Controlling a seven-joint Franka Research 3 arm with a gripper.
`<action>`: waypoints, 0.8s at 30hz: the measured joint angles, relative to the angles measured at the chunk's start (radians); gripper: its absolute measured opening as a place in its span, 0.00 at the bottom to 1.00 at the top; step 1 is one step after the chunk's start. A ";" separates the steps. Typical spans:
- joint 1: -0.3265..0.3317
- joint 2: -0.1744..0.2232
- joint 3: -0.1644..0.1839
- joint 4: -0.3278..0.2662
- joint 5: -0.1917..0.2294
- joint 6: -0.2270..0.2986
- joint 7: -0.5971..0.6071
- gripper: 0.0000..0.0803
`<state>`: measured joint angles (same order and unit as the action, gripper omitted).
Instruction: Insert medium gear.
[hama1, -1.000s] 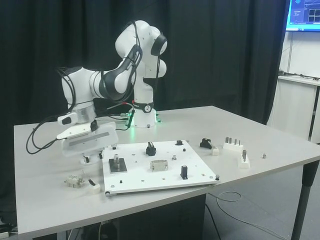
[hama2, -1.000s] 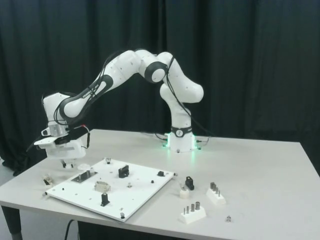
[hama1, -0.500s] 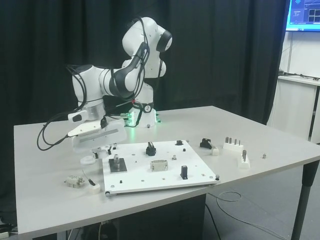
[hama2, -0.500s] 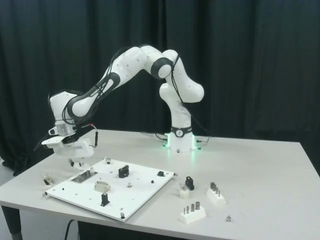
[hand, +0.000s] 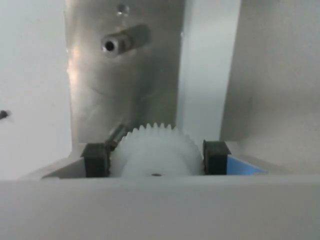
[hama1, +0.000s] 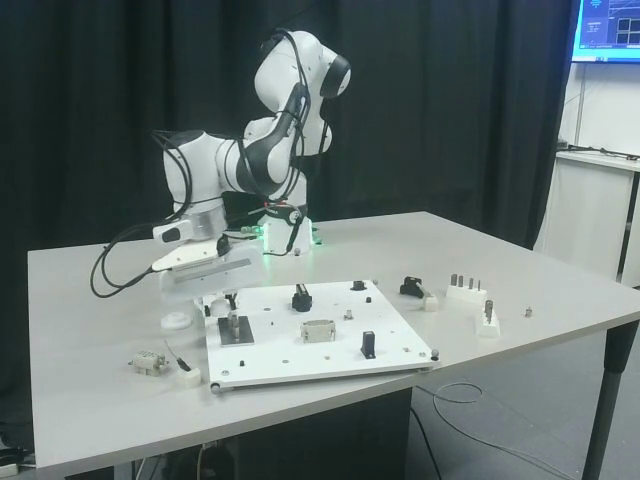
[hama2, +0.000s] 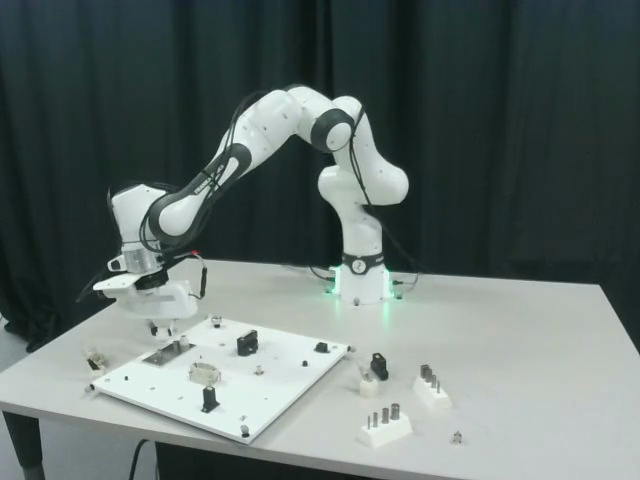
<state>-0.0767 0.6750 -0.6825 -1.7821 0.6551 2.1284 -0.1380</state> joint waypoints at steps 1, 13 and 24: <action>0.004 -0.003 0.000 -0.005 0.000 0.007 0.003 0.50; 0.049 -0.034 0.000 -0.064 0.000 0.085 0.027 0.50; 0.070 -0.043 0.000 -0.099 0.001 0.132 0.031 0.50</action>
<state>-0.0062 0.6324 -0.6825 -1.8809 0.6558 2.2604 -0.1069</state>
